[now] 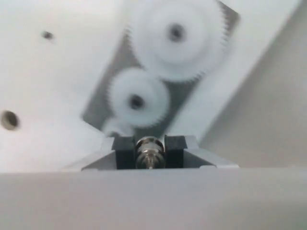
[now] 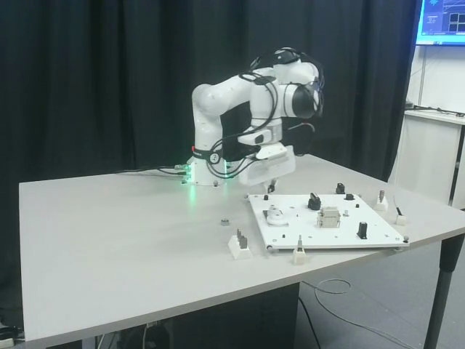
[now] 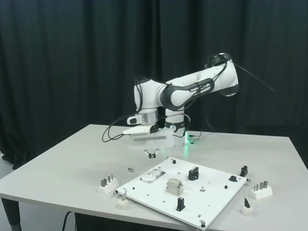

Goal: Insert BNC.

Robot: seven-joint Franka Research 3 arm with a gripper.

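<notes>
The metal connector [image 1: 150,152] sat clamped between the two black finger pads [image 1: 123,152], which were closed tight against its sides, so the gripper [image 1: 150,160] had a firm hold on it. In the wrist view the plug hung above the white board [image 1: 43,86], over the edge of a grey recess holding two white gears [image 1: 176,36], the smaller gear [image 1: 137,99] being the nearer one to the plug.

In the second room view the gripper [image 3: 152,154] hovered clear of the board [image 3: 211,199], near its far corner. The gears [image 3: 152,175] lay on the board at about five o'clock from the gripper. Further across the board stood a grey block [image 3: 174,186] and several black fittings [image 3: 193,172]. Small white holders [image 3: 108,185] with pegs rested on the grey table [image 3: 72,159] beside the board's edges, and a small ring [image 3: 130,169] lay on the table at about eight o'clock from the gripper. The white arm [image 3: 192,91] reached out from its base, where a green light [image 3: 187,139] glowed.
</notes>
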